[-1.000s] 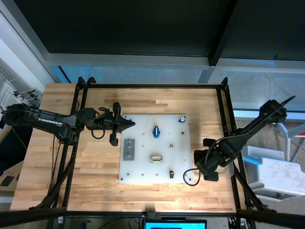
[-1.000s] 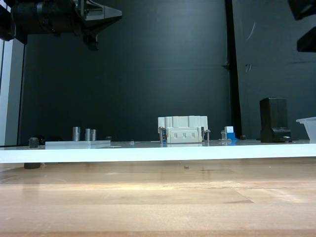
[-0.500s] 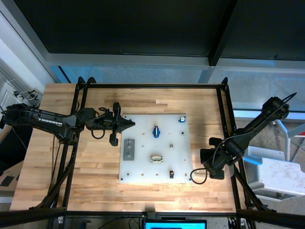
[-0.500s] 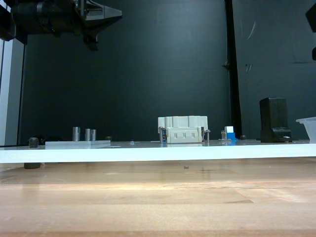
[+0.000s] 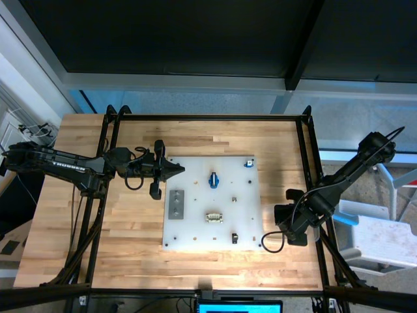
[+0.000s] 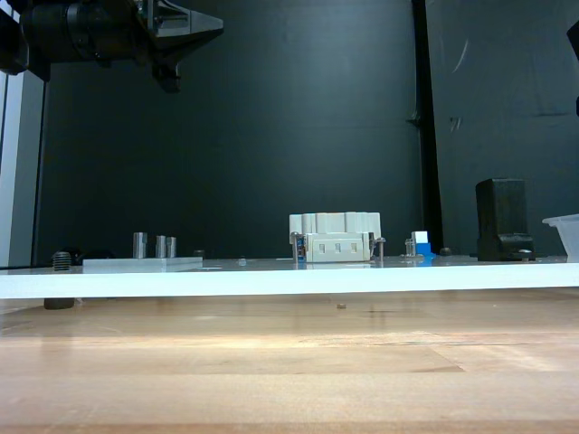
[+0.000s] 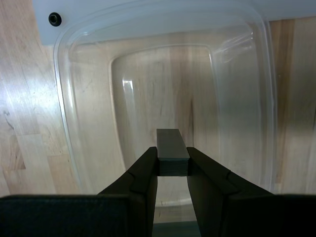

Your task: Pick the 16mm bar from the taskboard and place it in the container

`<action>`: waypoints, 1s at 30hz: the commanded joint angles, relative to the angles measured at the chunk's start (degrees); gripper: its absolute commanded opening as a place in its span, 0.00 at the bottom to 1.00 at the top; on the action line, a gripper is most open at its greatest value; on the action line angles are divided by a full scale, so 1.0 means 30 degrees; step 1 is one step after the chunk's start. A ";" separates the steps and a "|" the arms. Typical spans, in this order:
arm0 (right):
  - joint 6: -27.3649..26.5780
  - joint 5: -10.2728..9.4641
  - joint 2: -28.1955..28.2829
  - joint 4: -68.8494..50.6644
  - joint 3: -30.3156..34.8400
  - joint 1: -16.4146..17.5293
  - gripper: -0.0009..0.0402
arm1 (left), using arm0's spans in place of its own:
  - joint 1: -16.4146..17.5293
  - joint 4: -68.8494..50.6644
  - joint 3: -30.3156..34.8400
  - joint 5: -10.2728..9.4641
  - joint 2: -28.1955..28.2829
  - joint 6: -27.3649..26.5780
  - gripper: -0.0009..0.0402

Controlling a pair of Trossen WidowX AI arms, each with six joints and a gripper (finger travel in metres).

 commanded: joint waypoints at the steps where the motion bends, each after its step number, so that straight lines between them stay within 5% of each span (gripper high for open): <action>1: -0.0015 -0.0007 0.0029 -0.0007 0.0015 0.0007 0.16 | 0.0007 0.0000 0.0000 0.0000 0.0000 0.0000 0.02; 19: -0.0087 0.0000 0.0029 -0.0007 0.0015 0.0036 0.53 | 0.0000 0.0000 0.0000 0.0000 0.0000 0.0000 0.02; 30: -0.0087 0.0000 0.0029 -0.0007 0.0015 0.0036 0.59 | 0.0000 0.0000 0.0000 0.0000 0.0000 0.0000 0.02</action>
